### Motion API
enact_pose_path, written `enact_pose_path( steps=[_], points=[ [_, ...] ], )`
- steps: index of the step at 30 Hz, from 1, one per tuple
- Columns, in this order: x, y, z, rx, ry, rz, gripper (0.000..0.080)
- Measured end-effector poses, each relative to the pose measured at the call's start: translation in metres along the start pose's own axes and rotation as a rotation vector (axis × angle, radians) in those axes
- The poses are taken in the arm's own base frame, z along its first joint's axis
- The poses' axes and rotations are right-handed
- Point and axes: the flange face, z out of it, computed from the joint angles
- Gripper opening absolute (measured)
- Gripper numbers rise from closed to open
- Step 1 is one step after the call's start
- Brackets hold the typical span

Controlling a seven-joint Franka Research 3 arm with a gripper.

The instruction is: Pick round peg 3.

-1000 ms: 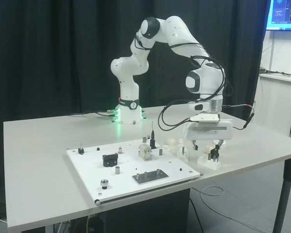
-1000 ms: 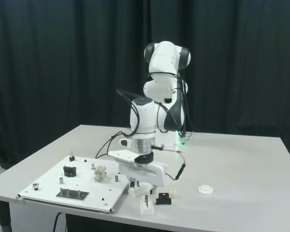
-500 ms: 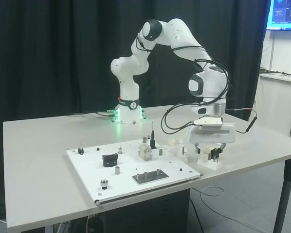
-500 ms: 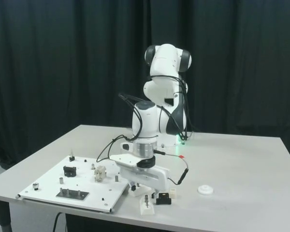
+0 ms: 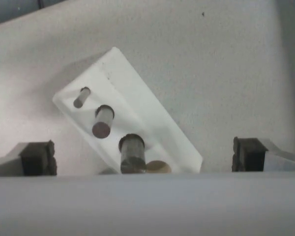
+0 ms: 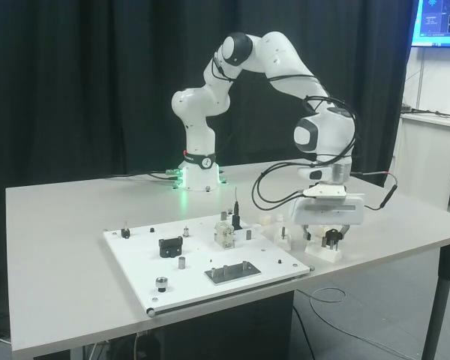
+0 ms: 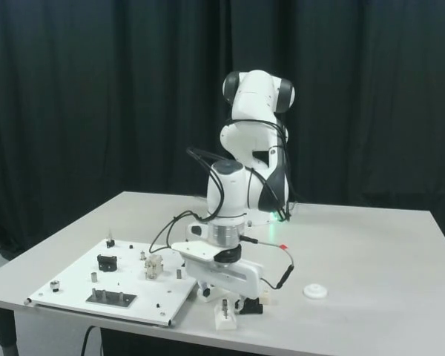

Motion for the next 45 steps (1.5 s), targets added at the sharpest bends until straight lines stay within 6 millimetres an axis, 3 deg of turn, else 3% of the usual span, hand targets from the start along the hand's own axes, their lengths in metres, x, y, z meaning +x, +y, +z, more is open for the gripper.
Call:
enact_pose_path(
  steps=[14,15,20,21,26,27,32,33,45],
  points=[
    [-0.0008,-0.0004,0.0028,-0.003,0.009,-0.011,0.0800],
    [-0.0008,-0.0004,0.0028,-0.003,0.011,-0.012,0.0711],
    [-0.0006,-0.0006,0.0030,-0.002,0.013,-0.014,0.0711],
    [-0.0004,-0.0006,0.0031,-0.001,0.014,-0.013,0.0534],
    [0.0002,-0.0003,0.0044,-0.001,0.014,0.003,0.0534],
    [0.0002,-0.0003,0.0048,-0.001,0.014,0.007,0.0316],
    [-0.0006,-0.0011,0.0070,-0.001,0.012,0.015,0.0316],
    [-0.0009,-0.0017,0.0068,0.001,0.012,0.016,0.0154],
    [-0.0056,-0.0057,0.0055,0.008,0.005,0.026,0.0108]
  ],
)
